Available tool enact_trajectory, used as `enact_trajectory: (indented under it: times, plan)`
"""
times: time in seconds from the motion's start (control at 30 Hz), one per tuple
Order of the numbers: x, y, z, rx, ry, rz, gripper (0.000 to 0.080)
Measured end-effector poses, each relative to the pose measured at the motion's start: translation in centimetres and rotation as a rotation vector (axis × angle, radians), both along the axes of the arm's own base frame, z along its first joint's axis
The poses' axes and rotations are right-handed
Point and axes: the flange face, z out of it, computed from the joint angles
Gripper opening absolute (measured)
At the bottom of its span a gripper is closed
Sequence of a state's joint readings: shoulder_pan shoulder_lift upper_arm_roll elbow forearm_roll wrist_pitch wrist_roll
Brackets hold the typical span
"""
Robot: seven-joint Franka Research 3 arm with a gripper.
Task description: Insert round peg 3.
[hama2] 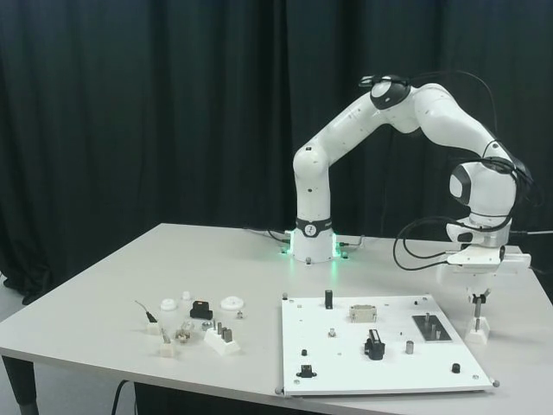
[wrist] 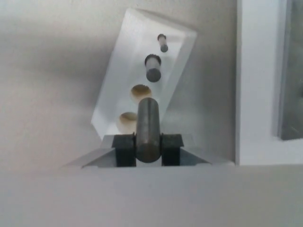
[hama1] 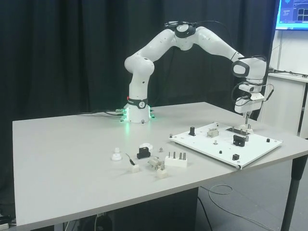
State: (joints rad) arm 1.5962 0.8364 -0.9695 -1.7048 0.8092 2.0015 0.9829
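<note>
My gripper (wrist: 148,150) is shut on a dark grey round peg (wrist: 148,127), which points down from between the black pads. Below it lies a white peg block (wrist: 123,71) with a row of holes. Two smaller pegs (wrist: 153,71) stand in the block's far holes, and two holes (wrist: 140,91) are open. The held peg's tip hangs over the gap between these two open holes. In the room views the gripper (hama2: 475,298) hovers just above the block (hama2: 477,330), beside the white board's right edge.
The white assembly board (hama2: 346,354) with black and grey fixtures lies next to the block; its edge (wrist: 255,94) runs close by. Small loose parts and another white peg holder (hama1: 176,160) sit near the table's front. The arm's base (hama1: 134,113) glows green.
</note>
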Motion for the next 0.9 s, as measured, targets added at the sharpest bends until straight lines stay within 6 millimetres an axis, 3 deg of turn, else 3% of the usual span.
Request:
enact_trajectory:
  times: [0.9]
  plan:
    - [0.19,-0.24,0.76,-0.007,-0.004,0.005,0.0112]
